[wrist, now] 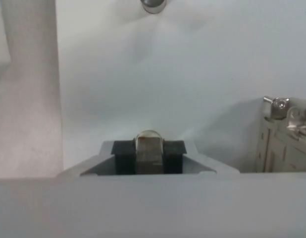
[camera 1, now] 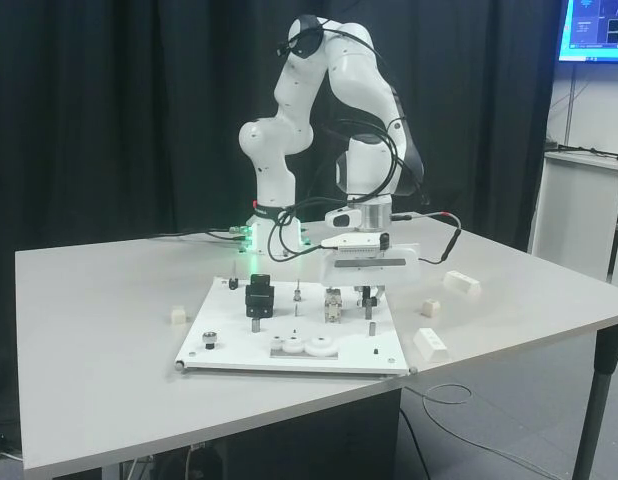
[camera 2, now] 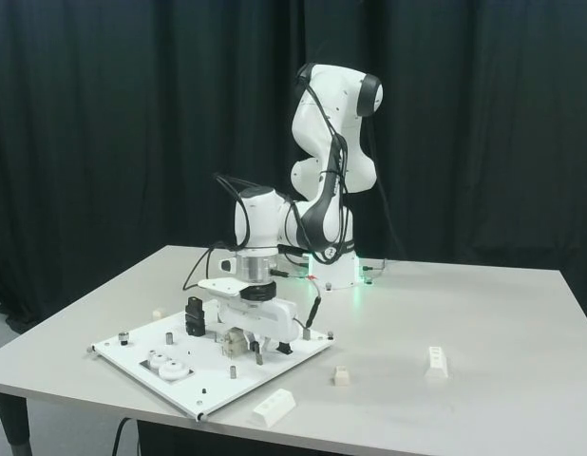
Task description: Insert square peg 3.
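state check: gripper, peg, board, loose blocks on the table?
gripper: shut on the peg, low over the board
peg: upright between the fingers, held
board: flat on the table, at its front edge
white blocks: loose on the table, off the board, untouched

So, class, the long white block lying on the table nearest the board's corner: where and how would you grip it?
Take the long white block across its narrow width, at mid-length, coming straight down from above. It lies flat on the grey table, apart from the board, so both long sides are free. The gripper is shut on the square peg.
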Action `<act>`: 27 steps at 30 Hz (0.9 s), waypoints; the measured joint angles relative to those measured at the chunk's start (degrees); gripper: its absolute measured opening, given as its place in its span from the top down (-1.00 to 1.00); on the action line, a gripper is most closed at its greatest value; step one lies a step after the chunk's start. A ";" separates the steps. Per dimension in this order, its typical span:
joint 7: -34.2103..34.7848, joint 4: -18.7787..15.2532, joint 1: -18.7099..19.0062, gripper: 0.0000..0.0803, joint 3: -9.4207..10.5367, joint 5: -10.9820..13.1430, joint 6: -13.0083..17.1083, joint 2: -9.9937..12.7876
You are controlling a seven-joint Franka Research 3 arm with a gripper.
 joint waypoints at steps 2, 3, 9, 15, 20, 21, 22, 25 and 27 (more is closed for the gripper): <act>-0.21 0.00 -0.02 0.72 -0.01 0.00 -0.18 -0.06; -0.37 0.00 -0.02 0.72 -0.02 -0.01 -0.29 -0.10; -1.54 -0.01 -0.02 0.72 -0.21 -0.29 -1.38 -0.39; -1.73 -0.01 -0.03 0.30 -0.48 -0.63 -2.07 -0.83; -1.73 -0.01 -0.02 -0.45 -0.55 -0.75 -2.43 -1.22; -1.73 0.00 -0.01 -0.45 -0.52 -0.75 -2.45 -1.29; -1.73 0.01 0.01 -0.45 -0.50 -0.75 -2.47 -1.36; -1.73 0.01 0.05 -0.90 -0.49 -0.75 -2.57 -1.54; -1.73 0.01 0.05 -0.90 -0.48 -0.75 -2.70 -1.69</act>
